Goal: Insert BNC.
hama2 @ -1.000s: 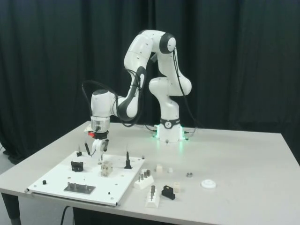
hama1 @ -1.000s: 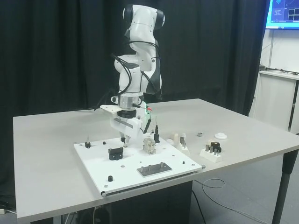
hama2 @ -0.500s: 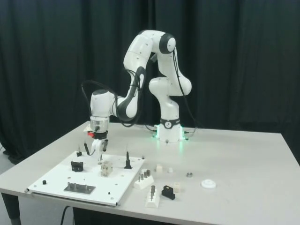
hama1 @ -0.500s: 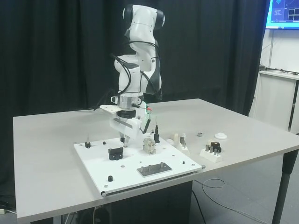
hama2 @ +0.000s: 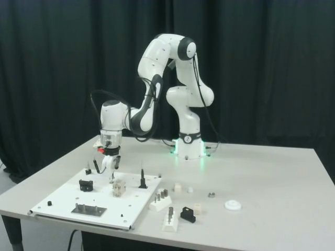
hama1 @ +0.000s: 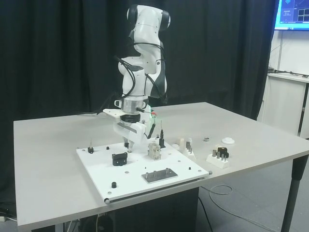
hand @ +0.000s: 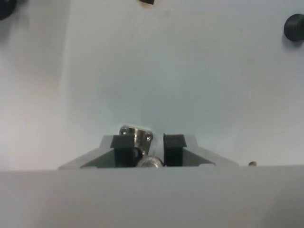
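Wrist view: gripper (hand: pixel 147 148) clamped on BNC connector (hand: pixel 136 137), metal part held between black pads (hand: pixel 121 148), low over white board (hand: pixel 190 85). No socket visible beneath in this view.

Risks, judged: connector sits off-centre toward one pad; could tilt or slip under insertion force. Bayonet lugs may miss slots, causing jam.

Second room view, left to right: black block (hama2: pixel 85 185) on board, metal plate (hama2: pixel 89 209), white holder (hama2: pixel 160 202) carrying upright pegs, second holder (hama2: pixel 170 221) with peg, white ring (hama2: pixel 233 205) on grey table (hama2: pixel 272 178).
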You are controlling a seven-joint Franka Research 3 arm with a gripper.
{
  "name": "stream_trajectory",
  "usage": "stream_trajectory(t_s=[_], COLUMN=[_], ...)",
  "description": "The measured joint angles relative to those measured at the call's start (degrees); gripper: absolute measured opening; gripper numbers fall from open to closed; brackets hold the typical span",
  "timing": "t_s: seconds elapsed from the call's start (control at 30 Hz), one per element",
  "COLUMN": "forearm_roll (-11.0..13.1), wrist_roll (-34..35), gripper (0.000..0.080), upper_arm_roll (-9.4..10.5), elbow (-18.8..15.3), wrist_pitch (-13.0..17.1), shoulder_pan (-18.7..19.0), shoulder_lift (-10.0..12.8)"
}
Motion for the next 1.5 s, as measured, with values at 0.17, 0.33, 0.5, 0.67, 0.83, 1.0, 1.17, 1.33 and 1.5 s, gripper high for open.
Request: stream_trajectory(t_s=[0.17, 0.33, 0.5, 0.67, 0.83, 1.0, 1.17, 1.33, 1.5], forearm_roll=[0.19, 0.82, 0.89, 0.90, 0.93, 1.08, 1.13, 1.14, 1.18], wrist_roll=[0.00, -0.52, -0.78, -0.78, -0.78, -0.78, -0.78, -0.78, -0.78], gripper=[0.0126, 0.0126, 0.0126, 0.0126, 0.0126, 0.0126, 0.0126, 0.0126, 0.0126], upper_arm_roll=[0.08, 0.09, 0.09, 0.09, 0.10, 0.10, 0.10, 0.10, 0.10], elbow=[0.11, 0.19, 0.23, 0.24, 0.25, 0.25, 0.26, 0.28, 0.32], wrist_pitch=[-0.15, -0.15, -0.14, -0.13, -0.15, -0.23, -0.28, -0.36, -0.42], shoulder_pan=[0.06, 0.07, 0.07, 0.07, 0.07, 0.07, 0.07, 0.07, 0.08], shoulder_lift=[0.01, 0.10, 0.14, 0.16, 0.16, 0.16, 0.15, 0.14, 0.14])
